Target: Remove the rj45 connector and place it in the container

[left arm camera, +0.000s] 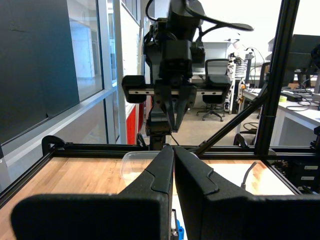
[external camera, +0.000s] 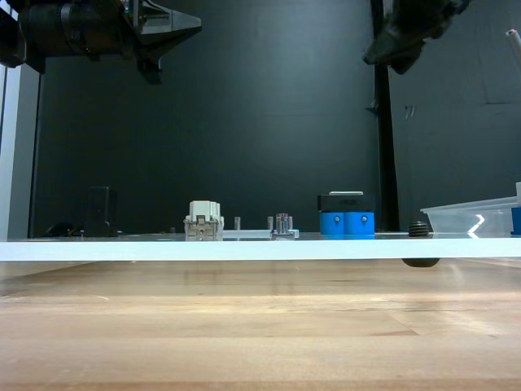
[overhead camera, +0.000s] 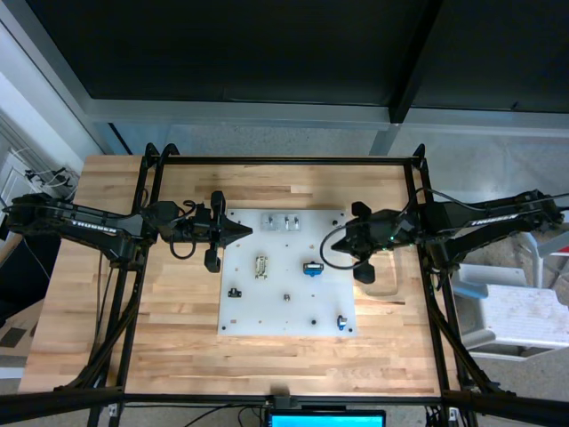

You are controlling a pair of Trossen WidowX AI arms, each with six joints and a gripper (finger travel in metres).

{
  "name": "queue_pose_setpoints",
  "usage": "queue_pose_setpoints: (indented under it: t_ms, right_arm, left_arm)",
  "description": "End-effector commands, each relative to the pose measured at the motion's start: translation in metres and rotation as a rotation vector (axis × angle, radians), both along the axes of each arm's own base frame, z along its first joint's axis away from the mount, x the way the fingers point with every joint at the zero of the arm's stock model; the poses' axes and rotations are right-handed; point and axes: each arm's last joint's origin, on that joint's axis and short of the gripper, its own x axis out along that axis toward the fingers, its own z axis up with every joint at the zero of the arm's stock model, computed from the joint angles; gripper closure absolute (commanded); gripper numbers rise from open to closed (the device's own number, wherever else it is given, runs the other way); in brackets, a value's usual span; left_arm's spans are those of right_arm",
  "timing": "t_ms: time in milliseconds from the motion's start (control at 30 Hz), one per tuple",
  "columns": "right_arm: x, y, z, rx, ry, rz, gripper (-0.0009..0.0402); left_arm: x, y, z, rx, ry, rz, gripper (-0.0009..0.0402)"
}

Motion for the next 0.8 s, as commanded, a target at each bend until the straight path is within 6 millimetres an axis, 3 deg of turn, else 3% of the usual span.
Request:
queue_pose_setpoints:
  t_ms: [33,300,800]
  right_arm:
    - [-0.006,0.008,-0.001,0.009,0.055,0.002,0.0394]
    - [-0.017,0.025,-0.008,0.037,0.174,0.023,0.0393]
    - [-0.018,0.057,-0.027,0.072,0.323,0.046,0.0394]
  left_arm:
    - [0.000,0.000,0.000,0.000,0.000,0.000,0.0392]
    - [0.000,0.000,0.000,0.000,0.000,0.000,0.0392]
    - [0.000,0.000,0.000,0.000,0.000,0.000,0.0392]
